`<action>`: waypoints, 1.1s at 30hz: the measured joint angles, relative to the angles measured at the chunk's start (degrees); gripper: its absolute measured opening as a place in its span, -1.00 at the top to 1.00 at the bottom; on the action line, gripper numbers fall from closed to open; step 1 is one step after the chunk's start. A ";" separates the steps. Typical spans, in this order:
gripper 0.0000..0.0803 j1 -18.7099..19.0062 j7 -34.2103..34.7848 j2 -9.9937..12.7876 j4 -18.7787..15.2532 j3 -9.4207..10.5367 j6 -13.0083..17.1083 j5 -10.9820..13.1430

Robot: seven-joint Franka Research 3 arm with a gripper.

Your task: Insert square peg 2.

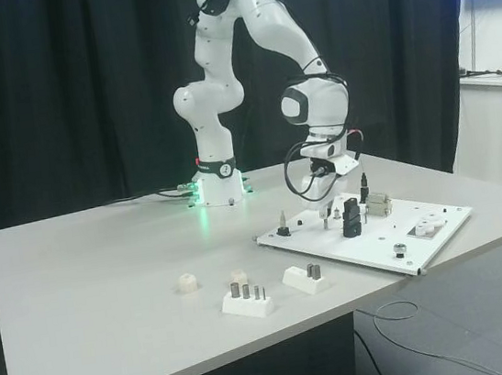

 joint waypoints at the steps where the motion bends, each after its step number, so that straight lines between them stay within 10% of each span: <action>1: 0.81 -0.02 0.00 0.10 0.00 0.00 0.16 0.01; 33: 0.81 -0.07 0.00 0.47 -0.13 0.67 -0.96 1.72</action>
